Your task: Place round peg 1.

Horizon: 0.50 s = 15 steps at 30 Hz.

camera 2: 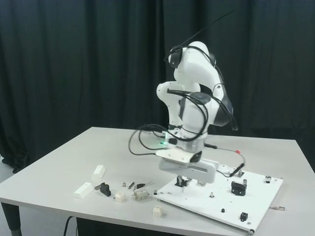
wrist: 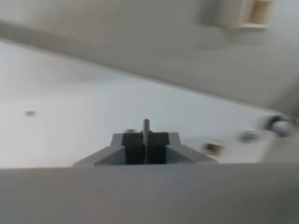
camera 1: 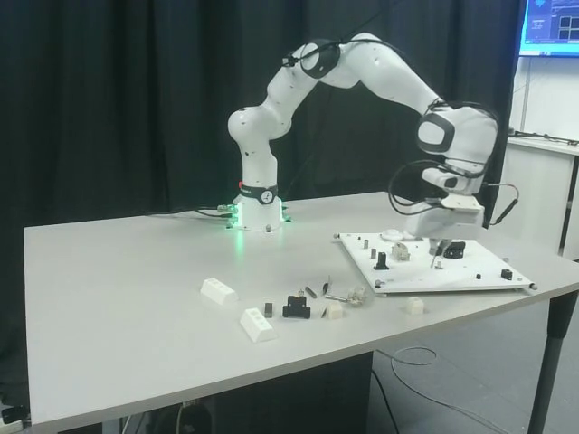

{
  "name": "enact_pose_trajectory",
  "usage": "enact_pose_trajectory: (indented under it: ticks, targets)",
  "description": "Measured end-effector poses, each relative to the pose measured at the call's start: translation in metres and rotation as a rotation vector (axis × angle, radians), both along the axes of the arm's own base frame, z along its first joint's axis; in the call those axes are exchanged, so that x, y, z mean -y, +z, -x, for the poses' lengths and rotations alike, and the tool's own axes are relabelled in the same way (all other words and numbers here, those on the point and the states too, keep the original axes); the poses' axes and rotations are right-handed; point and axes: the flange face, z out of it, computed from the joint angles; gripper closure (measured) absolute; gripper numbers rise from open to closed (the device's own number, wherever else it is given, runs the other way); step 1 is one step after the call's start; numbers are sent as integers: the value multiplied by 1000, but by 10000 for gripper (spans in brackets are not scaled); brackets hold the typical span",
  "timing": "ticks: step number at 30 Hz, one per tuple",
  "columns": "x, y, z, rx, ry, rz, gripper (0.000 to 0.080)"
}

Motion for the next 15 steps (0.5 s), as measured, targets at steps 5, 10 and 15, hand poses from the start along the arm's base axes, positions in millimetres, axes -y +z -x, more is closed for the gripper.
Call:
enact_pose_trajectory:
  ticks: [5,10,15]
  targets:
    - [33,13,-4,-27,11,35,786]
    - [74,22,-5,-62,9,56,786]
    - [117,27,-6,-98,17,58,786]
